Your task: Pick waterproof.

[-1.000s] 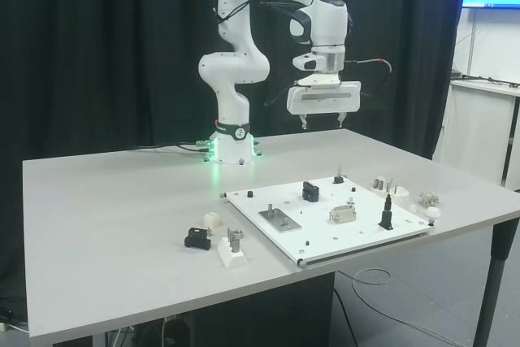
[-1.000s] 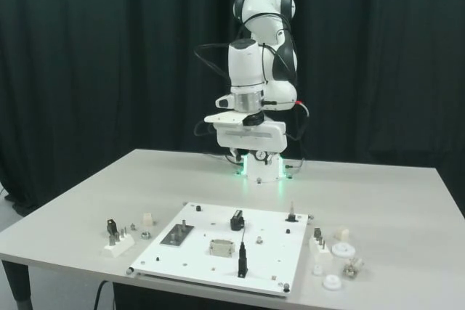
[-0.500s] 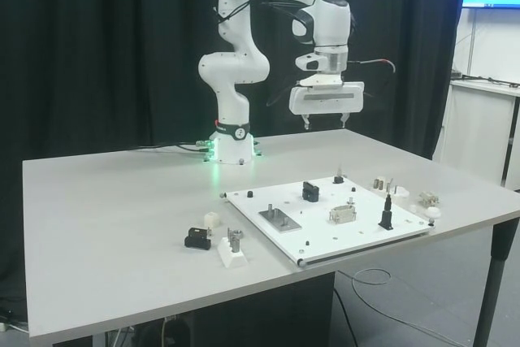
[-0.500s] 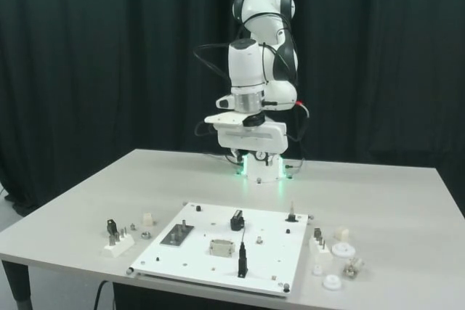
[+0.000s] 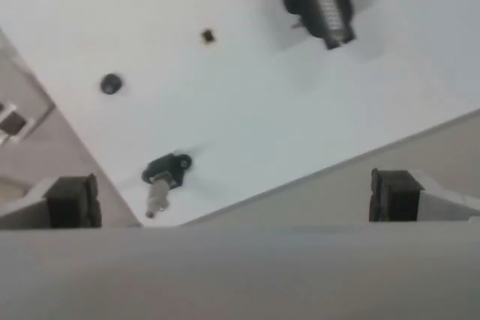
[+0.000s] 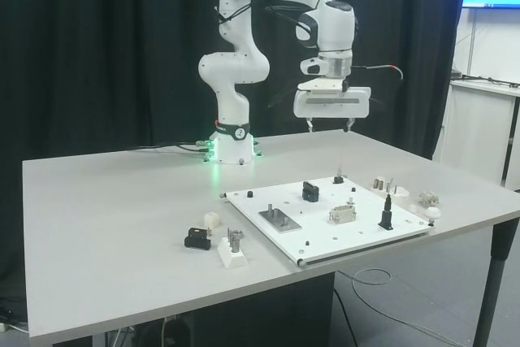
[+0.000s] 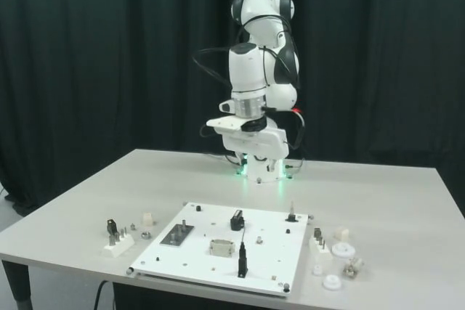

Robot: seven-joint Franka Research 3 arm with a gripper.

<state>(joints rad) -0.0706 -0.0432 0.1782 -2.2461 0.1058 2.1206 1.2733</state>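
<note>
**While the arm hangs high, the connector stands free on the board**

Where the grey table (image 6: 106, 201) fills both room views, the white arm (image 6: 236, 71) rises from its base at the far side. A green light (image 6: 207, 150) glows at its foot. The arm bends forward, so its hand hangs high above the back of the table.

A white board (image 6: 325, 237) lies flat near the table's front edge, with several small fittings on it.

The gripper (image 6: 329, 126) points downward, well above the board and touching nothing. In the wrist view its two black fingertips (image 5: 71, 201) sit far apart, so the jaws are spread wide with nothing between them.

The task's thing seems to be the upright black connector (image 6: 387, 210), though the pictures do not settle which fitting that is. It stands by the board's front edge, well apart from the gripper, and does not show in the wrist view.

Beside it on the board lies a multi-pin connector (image 6: 342, 214), which the wrist view also shows. A thin pin on a black base (image 5: 166, 174) stands close to the board's rear edge.

Off the board, a white block with pegs (image 6: 233, 251) and a small black part (image 6: 195, 238) rest on the table. Small white gears (image 6: 431, 199) lie past the board's opposite side.
</note>
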